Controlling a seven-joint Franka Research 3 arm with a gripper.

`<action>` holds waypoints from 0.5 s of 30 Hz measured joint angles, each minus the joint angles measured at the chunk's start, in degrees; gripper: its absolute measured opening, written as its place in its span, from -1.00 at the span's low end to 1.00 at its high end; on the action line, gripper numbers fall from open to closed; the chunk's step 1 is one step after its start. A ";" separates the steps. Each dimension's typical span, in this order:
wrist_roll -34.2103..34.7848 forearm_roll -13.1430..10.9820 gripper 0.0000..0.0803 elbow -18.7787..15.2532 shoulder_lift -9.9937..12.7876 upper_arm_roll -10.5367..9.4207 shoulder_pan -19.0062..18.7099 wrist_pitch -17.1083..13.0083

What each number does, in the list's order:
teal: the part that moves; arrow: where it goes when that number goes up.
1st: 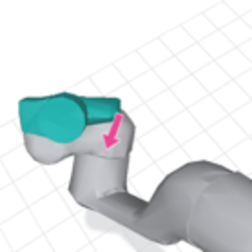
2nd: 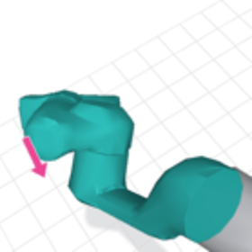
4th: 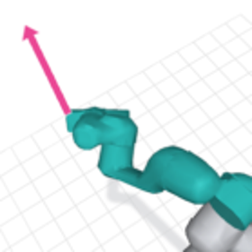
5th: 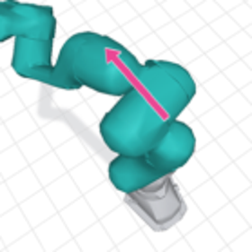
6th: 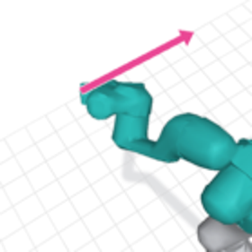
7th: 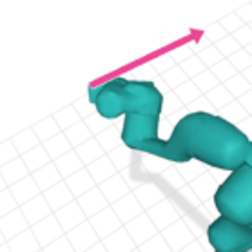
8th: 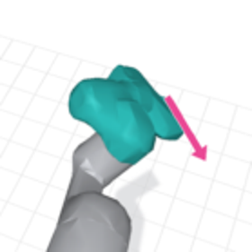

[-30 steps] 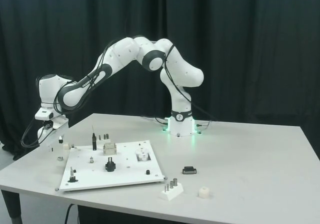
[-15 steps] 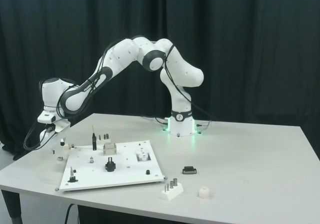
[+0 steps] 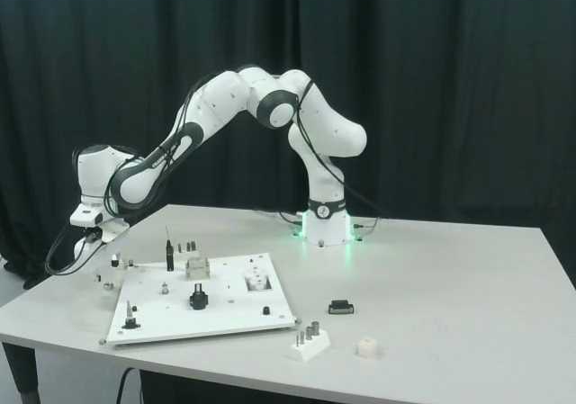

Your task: Pick bolt 4.

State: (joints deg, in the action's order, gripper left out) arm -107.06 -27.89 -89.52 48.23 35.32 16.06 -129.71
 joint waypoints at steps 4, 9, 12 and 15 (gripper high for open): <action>-0.48 -0.56 0.99 -0.42 0.00 -0.36 0.01 -0.76; -1.08 -1.01 0.99 -0.80 0.10 -0.74 0.05 -1.61; -1.10 -1.03 0.99 -0.91 0.13 -1.11 0.22 -1.99; -1.10 -1.06 0.99 -1.14 0.14 -1.40 0.33 -2.57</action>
State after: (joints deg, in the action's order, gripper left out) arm -108.16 -28.96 -90.66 48.38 33.92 16.39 -132.28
